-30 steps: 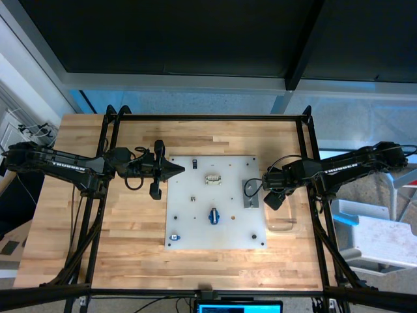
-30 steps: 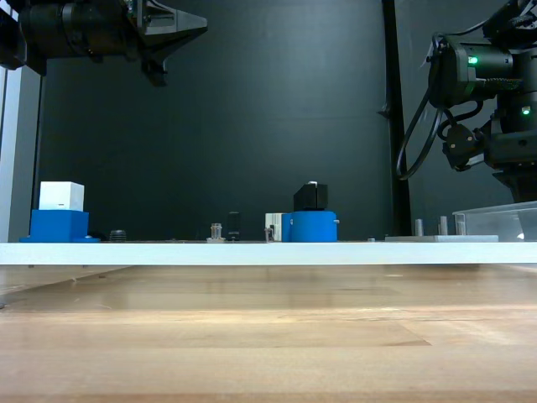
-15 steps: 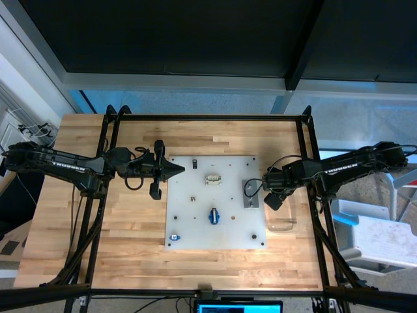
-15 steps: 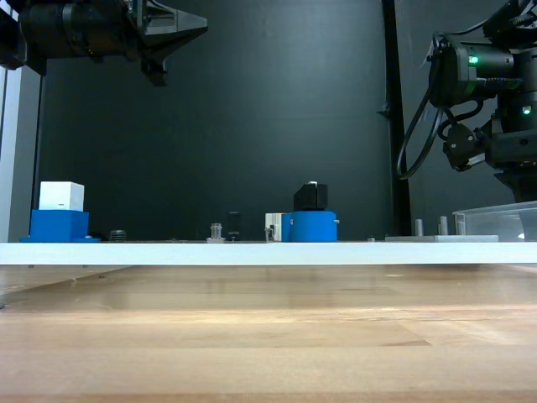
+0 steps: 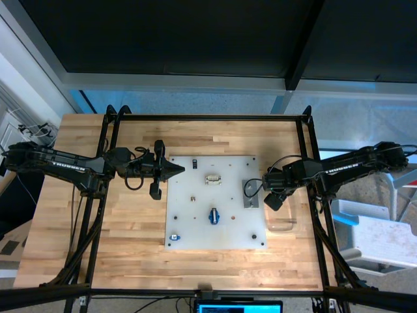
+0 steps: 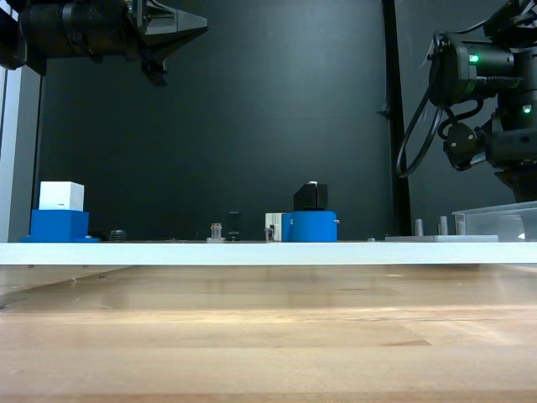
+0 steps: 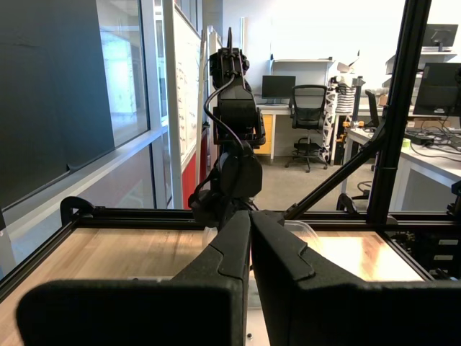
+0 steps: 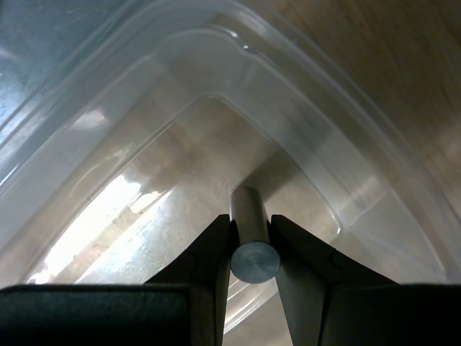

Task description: Pick the 16mm cylinder and place it in the taskboard

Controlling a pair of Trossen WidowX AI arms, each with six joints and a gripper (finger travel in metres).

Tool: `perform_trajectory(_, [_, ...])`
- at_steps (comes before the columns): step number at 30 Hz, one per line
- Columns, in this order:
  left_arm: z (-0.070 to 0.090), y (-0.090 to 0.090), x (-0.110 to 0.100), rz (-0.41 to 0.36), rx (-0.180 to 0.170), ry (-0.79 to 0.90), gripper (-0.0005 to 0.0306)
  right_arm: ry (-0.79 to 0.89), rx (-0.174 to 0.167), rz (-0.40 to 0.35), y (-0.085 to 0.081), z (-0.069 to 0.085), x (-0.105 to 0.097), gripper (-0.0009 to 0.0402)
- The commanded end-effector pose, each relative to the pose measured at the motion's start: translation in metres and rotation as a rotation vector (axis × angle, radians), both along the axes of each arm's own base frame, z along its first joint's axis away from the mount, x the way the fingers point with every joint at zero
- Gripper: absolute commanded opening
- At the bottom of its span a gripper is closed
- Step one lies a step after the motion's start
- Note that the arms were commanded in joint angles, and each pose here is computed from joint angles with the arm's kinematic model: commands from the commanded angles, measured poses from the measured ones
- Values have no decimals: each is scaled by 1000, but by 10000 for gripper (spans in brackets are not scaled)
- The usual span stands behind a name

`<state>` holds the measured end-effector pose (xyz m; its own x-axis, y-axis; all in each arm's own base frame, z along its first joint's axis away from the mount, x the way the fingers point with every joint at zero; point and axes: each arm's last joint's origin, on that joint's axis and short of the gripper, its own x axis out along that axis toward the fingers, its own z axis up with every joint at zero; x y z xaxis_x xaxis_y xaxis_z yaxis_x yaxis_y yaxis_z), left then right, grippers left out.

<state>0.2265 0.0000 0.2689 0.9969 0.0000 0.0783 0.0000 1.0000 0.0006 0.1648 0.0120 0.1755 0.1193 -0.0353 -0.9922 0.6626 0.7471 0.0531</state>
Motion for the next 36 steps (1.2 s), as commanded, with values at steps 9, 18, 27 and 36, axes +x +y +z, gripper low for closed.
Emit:
perform_trajectory(9, [0,0,0,0,0,0,0,-5,-5,10,0,29,1,32])
perform_trajectory(18, [0,0,0,0,0,0,0,-1,-10,34,0,49,1,32])
perform_trajectory(27, [0,0,0,0,0,0,0,-5,-13,58,1,74,2,32])
perform_trajectory(36, [0,0,0,0,0,0,0,-12,-15,74,1,102,1,32])
